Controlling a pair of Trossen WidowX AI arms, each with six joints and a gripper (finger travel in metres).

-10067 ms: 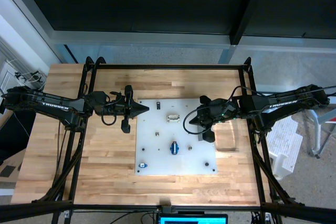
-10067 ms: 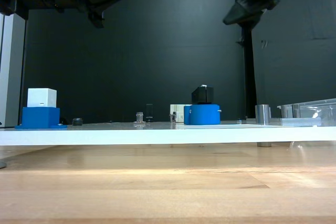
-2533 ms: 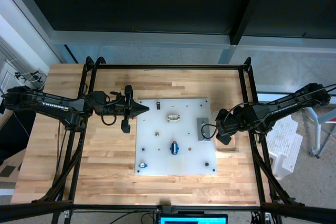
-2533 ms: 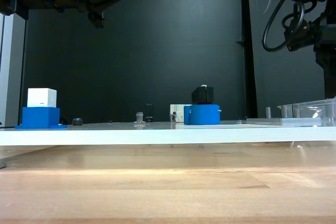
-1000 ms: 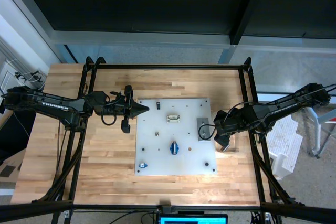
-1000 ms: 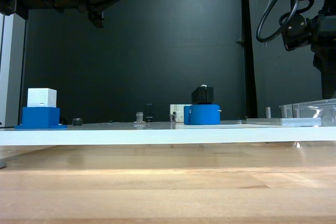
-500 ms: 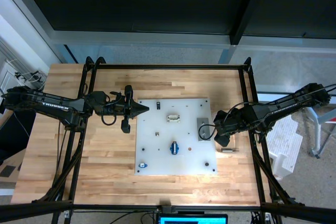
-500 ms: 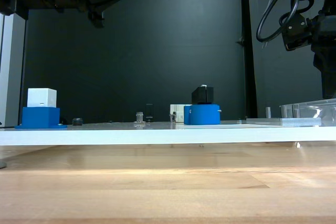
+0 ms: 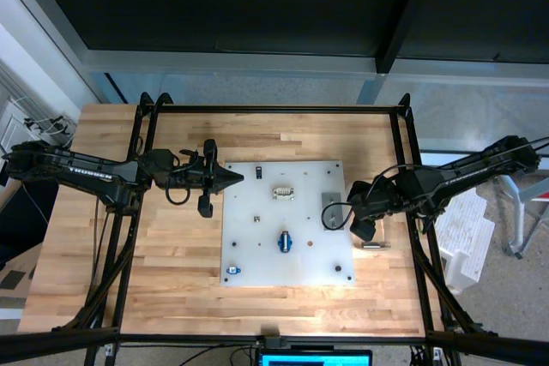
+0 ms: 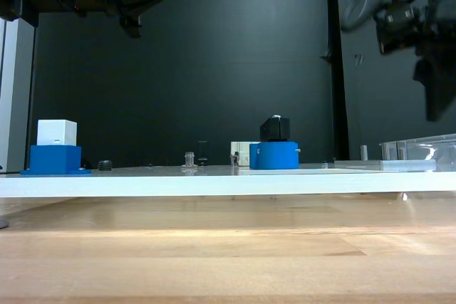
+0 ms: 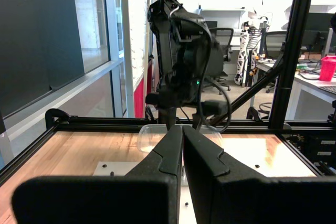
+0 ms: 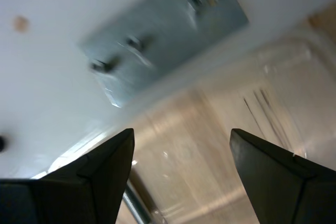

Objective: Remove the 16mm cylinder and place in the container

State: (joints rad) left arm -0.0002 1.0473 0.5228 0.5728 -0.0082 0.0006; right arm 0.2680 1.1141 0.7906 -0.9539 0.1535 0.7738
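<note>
Fingers of my right gripper (image 12: 180,145) stand wide apart with nothing between them, hanging over the container (image 12: 247,129), a clear shallow tray just off the edge of the white board (image 9: 257,250). The 16mm cylinder (image 9: 373,246) lies on its side inside the tray, just below and beside my fingertips and not touching them. The grey metal block (image 12: 163,40) on the board sits just ahead of this gripper. My left gripper (image 11: 182,129) hangs high at the opposite edge of the board, well apart from all this, its fingers pressed together and empty.

I judge the drop done and the step in hand to be pulling clear. To do it well I should rise straight up first, with the fingers apart, so neither clips the tray's low wall or nudges the rod, which could roll. Only above the rim should I swing away, slowly, since a light tray would likely slide if caught.
</note>
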